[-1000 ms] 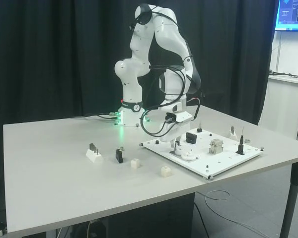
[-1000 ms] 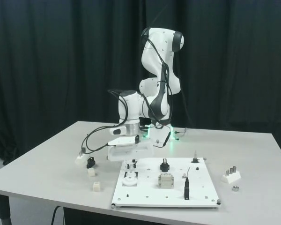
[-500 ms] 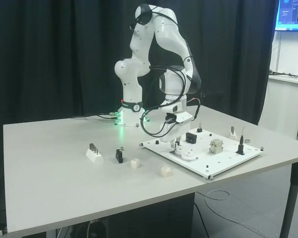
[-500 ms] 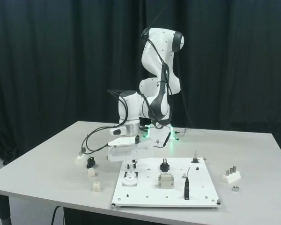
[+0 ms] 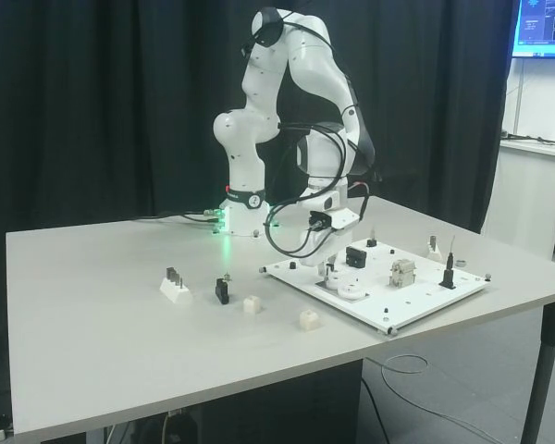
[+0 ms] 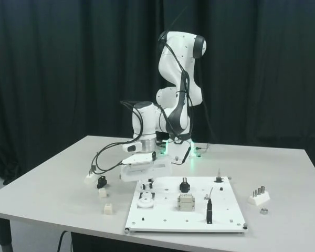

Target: Insert small gear.

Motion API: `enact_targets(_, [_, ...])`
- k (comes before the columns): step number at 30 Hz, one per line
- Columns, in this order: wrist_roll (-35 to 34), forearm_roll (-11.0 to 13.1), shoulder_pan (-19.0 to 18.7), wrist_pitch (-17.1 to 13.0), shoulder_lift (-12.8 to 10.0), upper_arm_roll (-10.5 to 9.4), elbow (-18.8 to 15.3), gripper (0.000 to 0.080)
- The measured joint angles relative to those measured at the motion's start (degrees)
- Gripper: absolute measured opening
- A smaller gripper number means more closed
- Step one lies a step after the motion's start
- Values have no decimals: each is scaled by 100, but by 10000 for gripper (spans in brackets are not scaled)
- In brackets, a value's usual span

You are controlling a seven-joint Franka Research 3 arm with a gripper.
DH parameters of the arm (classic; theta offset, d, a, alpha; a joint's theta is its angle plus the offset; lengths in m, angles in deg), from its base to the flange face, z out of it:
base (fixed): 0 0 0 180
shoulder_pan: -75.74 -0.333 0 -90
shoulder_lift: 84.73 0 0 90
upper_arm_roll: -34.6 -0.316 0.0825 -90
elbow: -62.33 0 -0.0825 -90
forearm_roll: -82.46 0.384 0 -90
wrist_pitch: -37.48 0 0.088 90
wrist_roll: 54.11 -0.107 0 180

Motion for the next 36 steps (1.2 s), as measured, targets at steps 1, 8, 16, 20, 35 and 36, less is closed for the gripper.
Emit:
enact_targets(1, [19, 0, 1, 6, -2, 0, 4, 196])
enact_targets(8, [54, 0, 7, 53, -7, 1, 27, 196])
enact_targets(16, [10, 0, 12, 211, -8, 39, 118, 196])
enact_targets(20, [-86, -1, 12, 361, -8, 92, 211, 658])
enact_targets(35, [-650, -282, 28, 660, -11, 358, 449, 793])
enact_targets(36, [-668, -296, 35, 660, -12, 363, 451, 793])
